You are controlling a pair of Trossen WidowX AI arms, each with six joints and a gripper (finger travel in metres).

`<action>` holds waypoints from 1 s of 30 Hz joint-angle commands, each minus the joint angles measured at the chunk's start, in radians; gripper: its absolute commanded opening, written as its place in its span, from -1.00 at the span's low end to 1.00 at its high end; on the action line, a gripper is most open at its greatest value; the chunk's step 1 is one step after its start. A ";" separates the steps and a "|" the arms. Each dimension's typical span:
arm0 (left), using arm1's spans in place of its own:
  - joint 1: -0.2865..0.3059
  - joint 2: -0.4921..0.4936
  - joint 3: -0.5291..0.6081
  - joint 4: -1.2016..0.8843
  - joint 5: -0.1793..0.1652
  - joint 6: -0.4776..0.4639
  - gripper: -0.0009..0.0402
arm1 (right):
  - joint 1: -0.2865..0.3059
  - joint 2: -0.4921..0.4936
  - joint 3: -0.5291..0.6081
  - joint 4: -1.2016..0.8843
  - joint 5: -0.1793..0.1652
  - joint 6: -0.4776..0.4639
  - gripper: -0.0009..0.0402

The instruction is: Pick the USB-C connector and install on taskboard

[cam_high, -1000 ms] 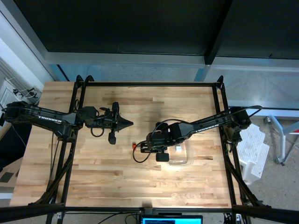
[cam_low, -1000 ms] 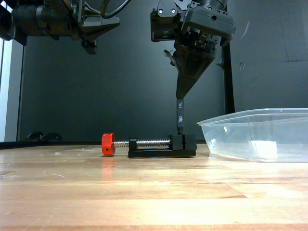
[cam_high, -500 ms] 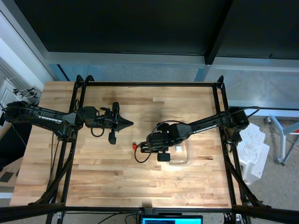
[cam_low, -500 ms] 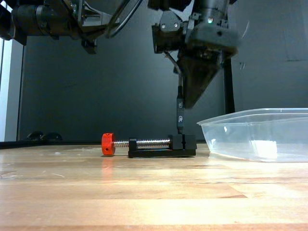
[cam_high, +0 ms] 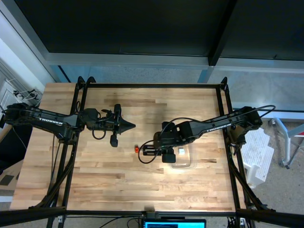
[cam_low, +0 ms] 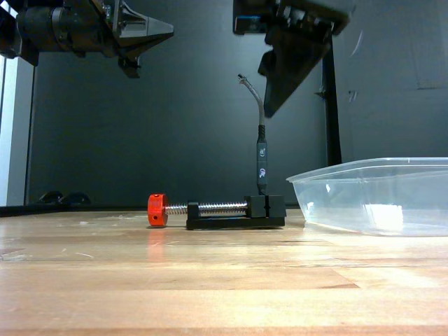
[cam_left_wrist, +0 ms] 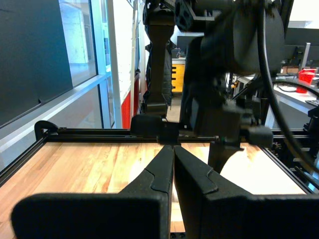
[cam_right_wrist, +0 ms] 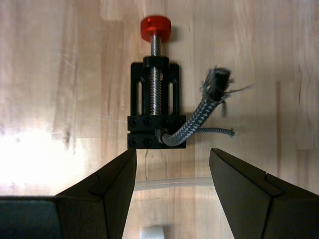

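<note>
USB-C connector (cam_low: pixel 261 164), one, in taskboard (cam_low: pixel 234 213); right gripper (cam_right_wrist: pixel 173 159) spread above, left gripper (cam_left_wrist: pixel 173 149) closed aside

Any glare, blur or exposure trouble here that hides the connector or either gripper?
Right wrist view: blown-out glare on the table beside the taskboard; the USB-C connector in it and the open right gripper above are sharp. Low view: near table soft, tray wall glints. Left wrist view: the shut left gripper, raised over the table's left, is dark against bright windows.
</note>
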 commanded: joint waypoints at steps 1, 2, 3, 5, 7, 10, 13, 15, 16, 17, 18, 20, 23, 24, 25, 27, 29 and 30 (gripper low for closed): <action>0.000 0.000 0.000 0.000 0.000 0.000 -0.96 | 0.000 -0.033 0.003 0.004 0.000 -0.003 0.03; 0.000 0.000 0.000 0.001 0.000 0.000 -0.96 | 0.000 -0.039 0.003 0.003 0.000 -0.003 0.03; 0.000 0.000 0.000 0.002 0.000 0.000 -0.96 | 0.000 -0.042 0.003 0.003 0.000 -0.004 0.03; 0.000 0.000 0.000 0.000 0.000 0.000 -0.96 | 0.000 -0.045 0.003 0.003 0.000 -0.004 0.03; 0.000 0.000 0.000 0.000 0.000 0.000 -0.96 | 0.000 -0.046 0.003 0.003 0.000 -0.007 0.03; 0.000 0.000 0.000 0.001 0.000 0.000 -0.96 | 0.000 -0.057 0.002 0.004 0.000 -0.008 0.03; 0.000 0.000 0.000 0.000 0.000 0.000 -0.96 | -0.003 -0.089 -0.016 0.014 0.001 -0.013 -0.01; 0.000 0.000 0.000 0.000 0.000 0.000 -0.96 | -0.010 -0.127 -0.056 0.045 0.000 -0.024 -0.09; 0.000 0.000 0.000 0.000 0.000 0.000 -0.96 | -0.012 -0.151 -0.085 0.071 0.001 -0.031 -0.14; 0.000 0.000 0.000 0.001 0.000 0.000 -0.96 | -0.013 -0.174 -0.115 0.098 0.001 -0.038 -0.20; 0.000 0.000 0.000 0.002 0.000 0.000 -0.96 | -0.014 -0.200 -0.146 0.128 -0.001 -0.042 -0.26; 0.000 0.000 0.000 0.000 0.000 0.000 -0.96 | -0.014 -0.250 -0.204 0.186 -0.001 -0.051 -0.40; 0.000 0.000 0.000 0.000 0.000 0.000 -0.96 | -0.016 -0.327 -0.282 0.288 -0.001 -0.080 -0.62; 0.000 0.000 0.000 0.001 0.000 0.000 -0.96 | -0.016 -0.351 -0.305 0.322 0.000 -0.088 -0.69; 0.000 0.000 0.000 0.001 0.000 0.000 -0.96 | -0.018 -0.374 -0.326 0.354 0.000 -0.093 -0.76; 0.000 0.000 0.000 0.000 0.000 0.000 -0.96 | -0.026 -0.419 -0.364 0.416 0.000 -0.102 -0.90; 0.000 0.000 0.000 0.000 0.000 0.000 -0.96 | -0.037 -0.460 -0.403 0.470 -0.005 -0.108 -0.96; 0.000 0.000 0.000 0.000 0.000 0.000 -0.96 | -0.044 -0.482 -0.422 0.493 -0.017 -0.109 -0.93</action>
